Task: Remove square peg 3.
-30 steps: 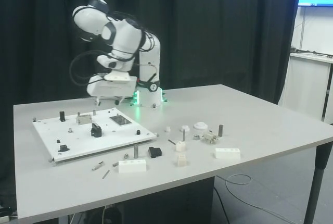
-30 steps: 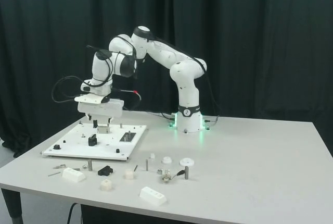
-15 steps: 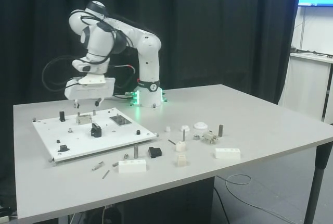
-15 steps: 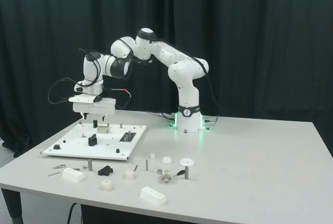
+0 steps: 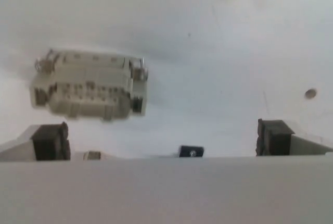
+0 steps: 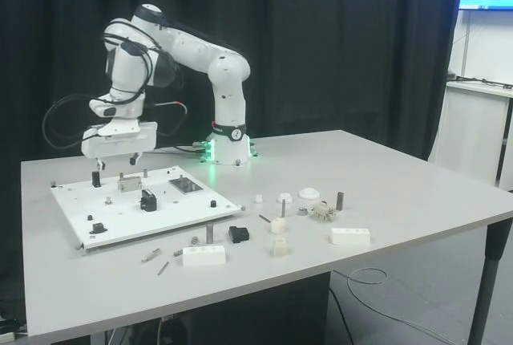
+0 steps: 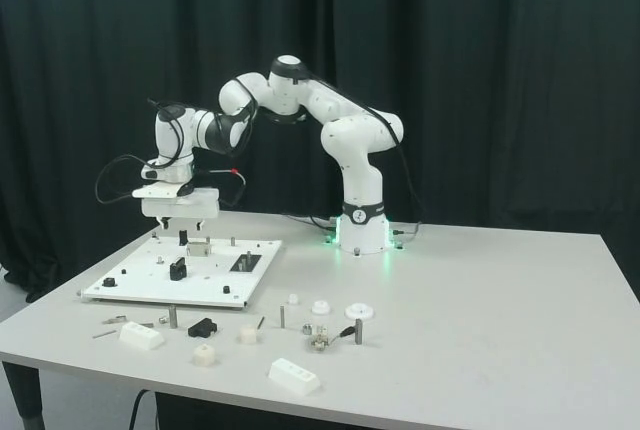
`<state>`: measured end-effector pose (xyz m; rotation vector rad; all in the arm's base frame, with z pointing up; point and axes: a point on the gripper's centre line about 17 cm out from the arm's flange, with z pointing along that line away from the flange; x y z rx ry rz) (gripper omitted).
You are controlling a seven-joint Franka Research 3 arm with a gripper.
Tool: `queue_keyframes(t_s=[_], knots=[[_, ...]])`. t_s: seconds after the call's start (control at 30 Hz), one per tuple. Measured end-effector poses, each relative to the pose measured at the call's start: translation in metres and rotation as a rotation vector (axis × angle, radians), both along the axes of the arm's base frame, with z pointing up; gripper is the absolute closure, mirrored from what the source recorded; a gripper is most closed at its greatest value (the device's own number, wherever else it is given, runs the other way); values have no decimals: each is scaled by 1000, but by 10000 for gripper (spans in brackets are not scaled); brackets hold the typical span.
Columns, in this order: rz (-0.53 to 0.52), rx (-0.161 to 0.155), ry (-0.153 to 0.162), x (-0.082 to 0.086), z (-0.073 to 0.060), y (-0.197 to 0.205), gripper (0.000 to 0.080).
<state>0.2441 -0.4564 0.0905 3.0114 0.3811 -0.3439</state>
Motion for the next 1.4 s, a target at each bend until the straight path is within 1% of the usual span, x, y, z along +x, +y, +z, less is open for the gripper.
queue_keyframes(t_s=[0.23, 0.37, 0.57, 1.0, 1.4], knots=[[-9, 28, 2, -25, -8, 2, 3], [-20, 36, 0, -38, -11, 6, 3], [-33, 44, -12, -53, -16, 12, 3], [-55, 58, -54, -74, -24, 24, 3], [-62, 88, -84, -90, -41, 28, 3]])
